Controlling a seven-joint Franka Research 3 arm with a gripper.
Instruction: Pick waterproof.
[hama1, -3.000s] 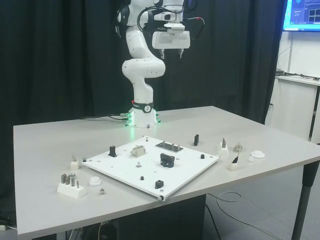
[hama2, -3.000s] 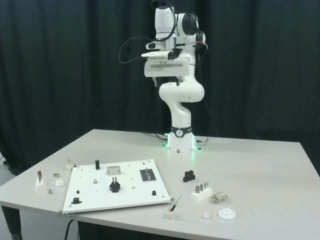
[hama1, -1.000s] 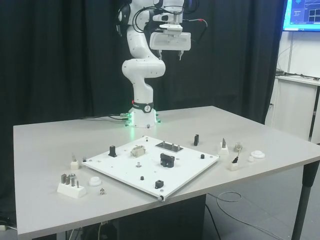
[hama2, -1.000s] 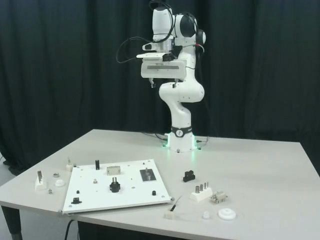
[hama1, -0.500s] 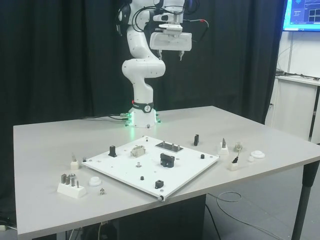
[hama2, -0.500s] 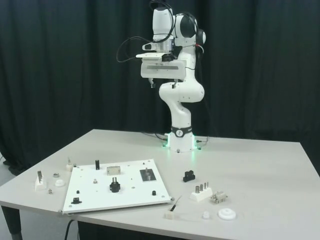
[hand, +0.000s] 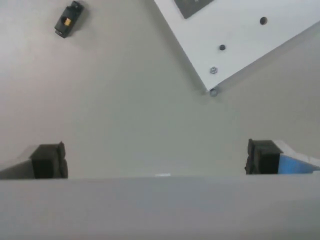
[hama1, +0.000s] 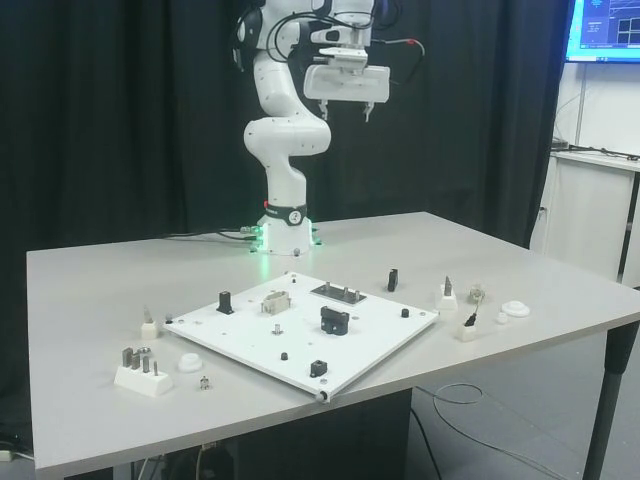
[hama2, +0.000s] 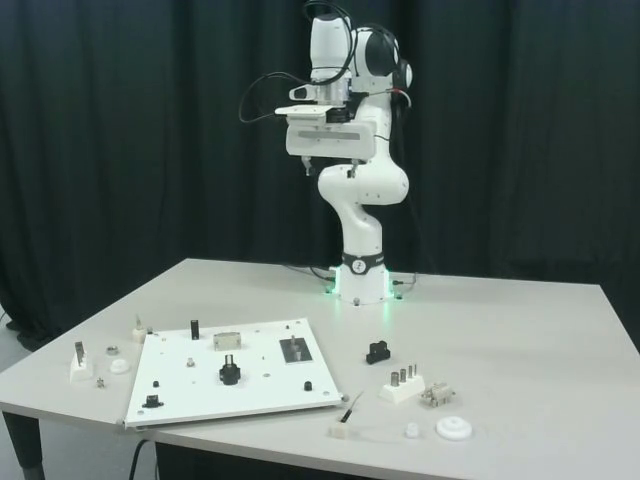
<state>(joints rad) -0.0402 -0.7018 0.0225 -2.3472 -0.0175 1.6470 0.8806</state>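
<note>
In the first room view, the lower middle of the frame holds the flat white assembly board (hama1: 300, 335), which lies on the grey table (hama1: 90, 300) with small fittings standing on it. Just beyond the board's far right edge, apart from it and right of centre, stands a small black block-shaped connector part (hama1: 393, 277). I judge this to be the waterproof piece, though nothing in view marks it as such. The second room view shows the same part (hama2: 377, 351) on bare table right of the board, between the board and the arm's green-lit base.

At the top centre, far behind and well above all this, hangs the white two-fingered gripper (hama1: 346, 112). It points down and holds nothing. In the wrist view its black fingertips (hand: 47, 161) stand wide apart with only bare table between them.

The black part (hand: 68, 19) lies well off the jaws' line in that view, out beyond one finger. Its long axis runs oblique to the line joining the fingertips. The coming move therefore probably calls for travel across towards the part, a long descent, and some wrist turn to close across its narrow sides.
</note>
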